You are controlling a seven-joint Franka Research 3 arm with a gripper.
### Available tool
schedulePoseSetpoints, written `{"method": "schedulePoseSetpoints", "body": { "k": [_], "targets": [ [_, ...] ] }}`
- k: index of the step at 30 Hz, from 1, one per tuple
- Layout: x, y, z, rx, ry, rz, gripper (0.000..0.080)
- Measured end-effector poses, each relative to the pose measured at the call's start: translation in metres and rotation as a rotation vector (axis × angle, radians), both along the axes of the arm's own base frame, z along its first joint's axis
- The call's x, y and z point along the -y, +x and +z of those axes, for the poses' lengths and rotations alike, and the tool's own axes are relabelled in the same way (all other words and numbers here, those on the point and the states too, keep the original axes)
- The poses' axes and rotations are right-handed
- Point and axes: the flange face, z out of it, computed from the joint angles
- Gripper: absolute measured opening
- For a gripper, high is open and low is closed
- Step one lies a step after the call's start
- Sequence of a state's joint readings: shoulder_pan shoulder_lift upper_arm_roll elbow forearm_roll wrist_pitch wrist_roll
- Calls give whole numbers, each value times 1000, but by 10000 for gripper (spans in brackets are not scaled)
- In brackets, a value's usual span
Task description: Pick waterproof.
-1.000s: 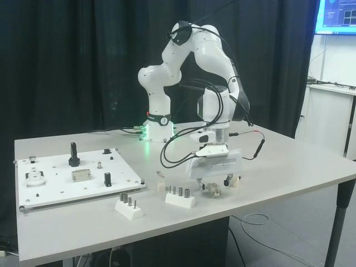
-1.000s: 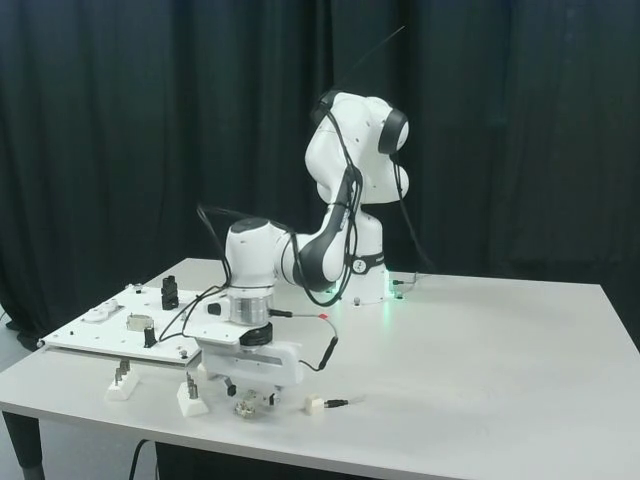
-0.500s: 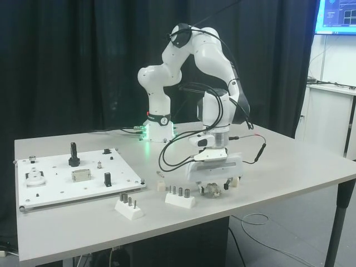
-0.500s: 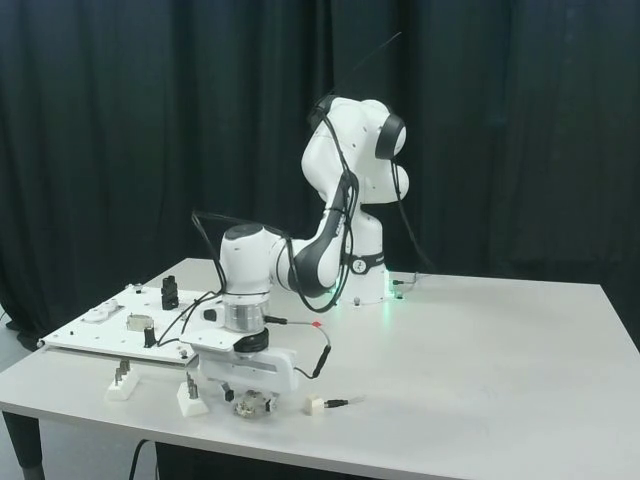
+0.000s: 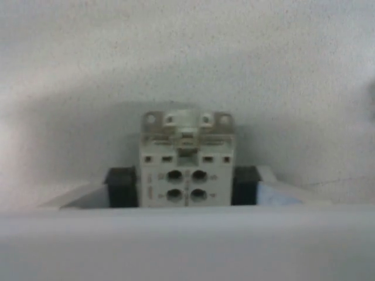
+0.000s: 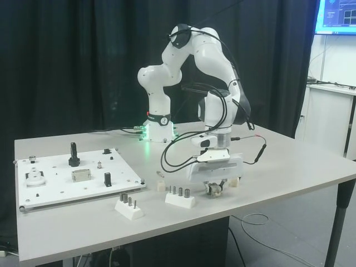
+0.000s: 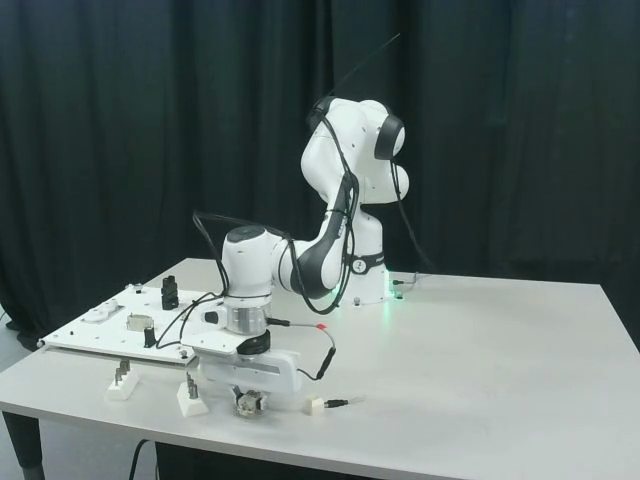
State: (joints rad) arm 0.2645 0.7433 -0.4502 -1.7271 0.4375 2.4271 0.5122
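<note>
The waterproof connector (image 5: 186,161) is a small white block with a grey metal bracket and several round sockets. It sits between my black fingertips (image 5: 122,186), whose pads press on its two sides. My gripper (image 6: 214,185) is shut on it, low over the grey table (image 6: 289,167) near the front edge. In the second room view the connector (image 7: 247,402) hangs under my gripper (image 7: 247,392), at or just off the table top.
A white holder with grey pins (image 6: 179,197) stands just left of the gripper, and another (image 6: 129,207) further left. A small white block with a cable (image 7: 314,404) lies beside the connector. The white assembly board (image 6: 55,189) fills the table's left side.
The wrist has turned over the connector and the hand has risen slightly. The connector stays between the fingers.
</note>
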Motion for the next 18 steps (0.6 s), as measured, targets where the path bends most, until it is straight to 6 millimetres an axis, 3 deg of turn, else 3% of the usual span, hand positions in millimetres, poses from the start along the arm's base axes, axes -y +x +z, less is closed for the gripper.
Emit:
{"method": "schedulePoseSetpoints", "body": {
  "k": [1, 18],
  "targets": [
    [0, 0, 0, 0, 0, 0, 354],
    [-3, 8, 9, -16, -12, 39, 313]
  ]
}}
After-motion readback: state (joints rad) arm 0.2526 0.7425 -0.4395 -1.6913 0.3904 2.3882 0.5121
